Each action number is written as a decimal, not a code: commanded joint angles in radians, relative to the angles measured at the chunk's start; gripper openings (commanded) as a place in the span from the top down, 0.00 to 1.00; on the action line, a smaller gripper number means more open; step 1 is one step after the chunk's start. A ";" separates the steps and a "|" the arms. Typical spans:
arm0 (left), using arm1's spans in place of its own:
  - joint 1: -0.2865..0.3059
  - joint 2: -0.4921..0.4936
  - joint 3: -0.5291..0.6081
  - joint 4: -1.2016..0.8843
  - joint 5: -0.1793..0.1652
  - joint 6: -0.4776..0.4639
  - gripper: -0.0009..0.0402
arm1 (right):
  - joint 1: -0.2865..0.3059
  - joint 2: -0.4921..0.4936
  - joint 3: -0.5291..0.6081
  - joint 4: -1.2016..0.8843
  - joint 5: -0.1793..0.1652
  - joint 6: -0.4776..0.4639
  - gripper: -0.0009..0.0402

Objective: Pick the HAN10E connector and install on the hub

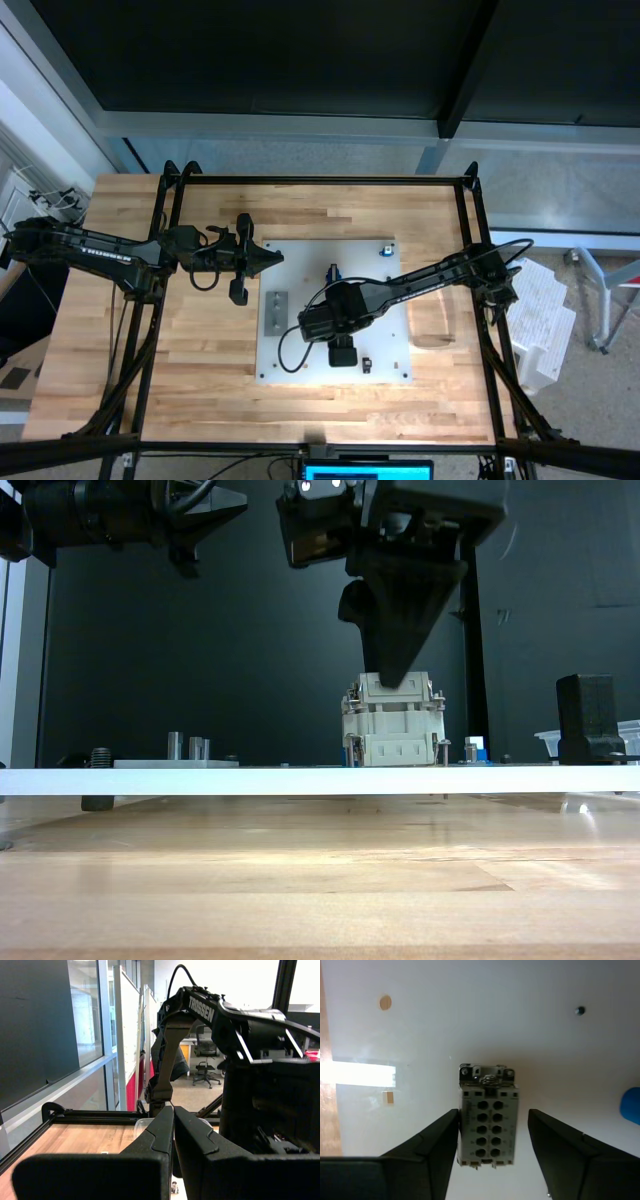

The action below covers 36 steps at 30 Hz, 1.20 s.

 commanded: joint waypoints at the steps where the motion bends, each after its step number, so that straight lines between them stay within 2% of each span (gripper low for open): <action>1: 0.000 0.000 0.000 0.000 0.000 0.000 0.98 | 0.003 -0.015 0.002 -0.004 -0.018 0.019 0.44; 8: 0.000 0.000 0.000 0.000 0.000 0.000 0.98 | 0.006 -0.081 -0.037 -0.005 -0.014 0.034 0.40; 20: 0.000 0.000 0.000 0.000 0.000 0.000 0.98 | 0.019 -0.267 -0.219 0.104 -0.014 0.045 0.40; 36: 0.000 0.000 0.000 0.000 0.000 0.000 0.98 | 0.023 -0.283 -0.247 0.112 -0.014 0.044 0.40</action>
